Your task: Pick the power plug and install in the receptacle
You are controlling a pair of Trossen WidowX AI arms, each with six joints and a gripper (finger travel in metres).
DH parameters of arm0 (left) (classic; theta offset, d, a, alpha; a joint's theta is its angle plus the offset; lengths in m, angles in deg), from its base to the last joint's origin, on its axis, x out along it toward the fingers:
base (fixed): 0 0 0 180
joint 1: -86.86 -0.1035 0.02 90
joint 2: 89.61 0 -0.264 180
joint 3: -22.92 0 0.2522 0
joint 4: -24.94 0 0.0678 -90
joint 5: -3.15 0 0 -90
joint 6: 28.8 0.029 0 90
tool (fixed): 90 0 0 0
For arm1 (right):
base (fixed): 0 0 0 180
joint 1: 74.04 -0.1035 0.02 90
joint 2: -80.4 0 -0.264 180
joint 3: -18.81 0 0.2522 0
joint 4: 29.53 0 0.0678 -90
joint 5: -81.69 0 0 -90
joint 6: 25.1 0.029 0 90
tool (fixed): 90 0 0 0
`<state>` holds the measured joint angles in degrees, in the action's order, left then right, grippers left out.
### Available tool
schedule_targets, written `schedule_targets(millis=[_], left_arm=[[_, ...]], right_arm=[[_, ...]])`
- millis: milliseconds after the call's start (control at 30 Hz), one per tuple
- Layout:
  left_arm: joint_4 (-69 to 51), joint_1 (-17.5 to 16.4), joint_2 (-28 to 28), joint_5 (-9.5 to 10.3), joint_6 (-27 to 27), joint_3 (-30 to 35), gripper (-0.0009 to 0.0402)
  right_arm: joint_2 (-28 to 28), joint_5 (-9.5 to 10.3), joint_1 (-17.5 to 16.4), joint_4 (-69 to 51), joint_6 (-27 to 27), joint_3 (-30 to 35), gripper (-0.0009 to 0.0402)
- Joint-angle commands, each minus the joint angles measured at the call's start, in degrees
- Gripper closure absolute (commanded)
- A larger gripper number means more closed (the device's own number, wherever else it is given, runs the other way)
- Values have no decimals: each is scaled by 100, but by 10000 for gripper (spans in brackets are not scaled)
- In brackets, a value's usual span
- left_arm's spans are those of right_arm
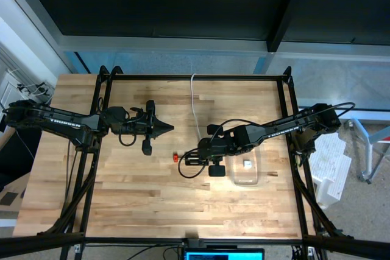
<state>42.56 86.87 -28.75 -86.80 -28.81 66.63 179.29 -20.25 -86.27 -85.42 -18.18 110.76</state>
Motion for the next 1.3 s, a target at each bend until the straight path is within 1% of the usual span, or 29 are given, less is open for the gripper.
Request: schedule_targets(millis=[33, 300, 367, 633, 1067, 1300], left_arm=[[0, 0, 0, -2, 0, 0, 393], [0, 0, 0, -2, 2, 0, 393], [0, -2, 0, -2, 2, 0, 393], [-2, -2, 0, -2, 2, 0, 393], [0, 0, 0, -2, 2, 0, 393], [0, 0, 0, -2, 2, 0, 393]], right_arm=[[0, 4, 0, 20, 4, -13, 393], [90, 24, 4, 103, -22, -35, 393], [118, 103, 11, 131, -37, -39, 393], [162, 98, 37, 149, -31, -96, 393], [136, 105, 37, 476, 35, -481, 393], [4, 98, 37, 699, 74, -734, 393]])
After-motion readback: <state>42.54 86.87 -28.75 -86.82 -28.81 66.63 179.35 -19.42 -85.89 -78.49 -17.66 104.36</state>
